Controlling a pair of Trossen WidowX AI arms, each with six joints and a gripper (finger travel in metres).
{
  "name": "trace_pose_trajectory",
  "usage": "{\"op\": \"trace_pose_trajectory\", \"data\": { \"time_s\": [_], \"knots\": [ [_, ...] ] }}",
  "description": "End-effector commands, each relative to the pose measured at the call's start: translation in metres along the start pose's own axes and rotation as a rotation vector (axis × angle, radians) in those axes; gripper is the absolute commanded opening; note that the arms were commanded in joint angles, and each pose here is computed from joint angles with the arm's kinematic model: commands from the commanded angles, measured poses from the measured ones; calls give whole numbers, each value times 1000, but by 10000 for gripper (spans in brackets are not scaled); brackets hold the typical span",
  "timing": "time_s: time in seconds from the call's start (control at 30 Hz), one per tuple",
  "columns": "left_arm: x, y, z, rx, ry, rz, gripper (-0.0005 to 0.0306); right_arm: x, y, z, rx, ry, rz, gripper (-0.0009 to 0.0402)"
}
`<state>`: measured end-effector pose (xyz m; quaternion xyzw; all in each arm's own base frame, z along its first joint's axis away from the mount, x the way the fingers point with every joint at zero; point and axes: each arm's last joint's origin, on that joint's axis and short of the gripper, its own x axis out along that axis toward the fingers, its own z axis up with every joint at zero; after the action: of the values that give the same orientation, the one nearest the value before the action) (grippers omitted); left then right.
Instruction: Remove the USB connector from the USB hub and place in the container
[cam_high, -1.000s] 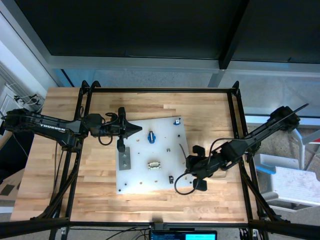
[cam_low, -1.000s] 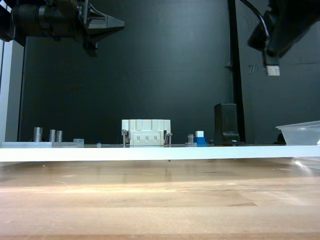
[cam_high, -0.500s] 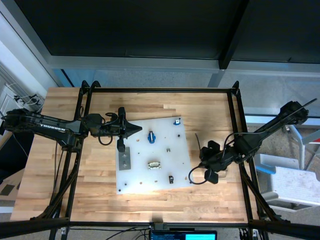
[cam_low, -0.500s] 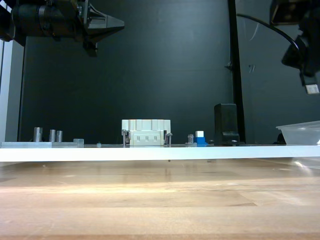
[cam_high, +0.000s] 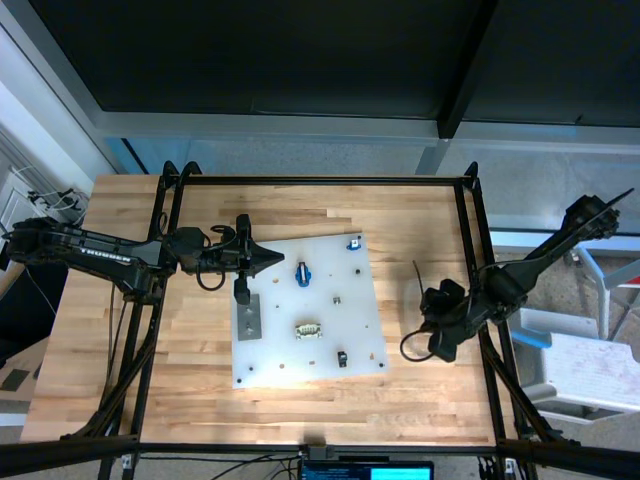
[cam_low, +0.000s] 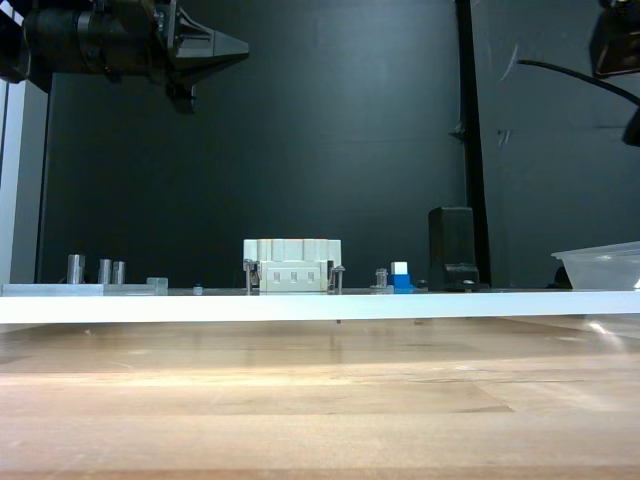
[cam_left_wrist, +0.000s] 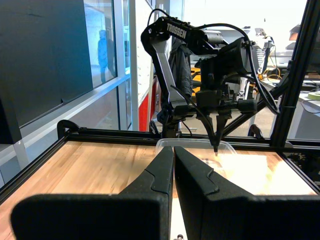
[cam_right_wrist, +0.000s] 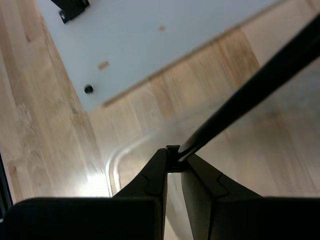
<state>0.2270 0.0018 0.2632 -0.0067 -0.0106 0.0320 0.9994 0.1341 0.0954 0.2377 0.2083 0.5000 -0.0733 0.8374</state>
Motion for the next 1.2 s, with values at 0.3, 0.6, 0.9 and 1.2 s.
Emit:
{"op": "trace_pose_trajectory", "data": {
  "time_s": [0.3, 0.6, 0.9, 1.2],
  "knots": [
    [0, 0, 0, 0, 0, 0, 1, -2, -6, -17, 86, 97, 5, 0],
    [0, 0, 0, 0, 0, 0, 1, -1, -5, -29, 110, 139, 15, 0],
    [0, 0, 0, 0, 0, 0, 1, -1, -5, -31, 117, 145, 14, 0],
    [0, 0, 0, 0, 0, 0, 1, -1, -5, -32, 117, 146, 14, 0]
  ]
}}
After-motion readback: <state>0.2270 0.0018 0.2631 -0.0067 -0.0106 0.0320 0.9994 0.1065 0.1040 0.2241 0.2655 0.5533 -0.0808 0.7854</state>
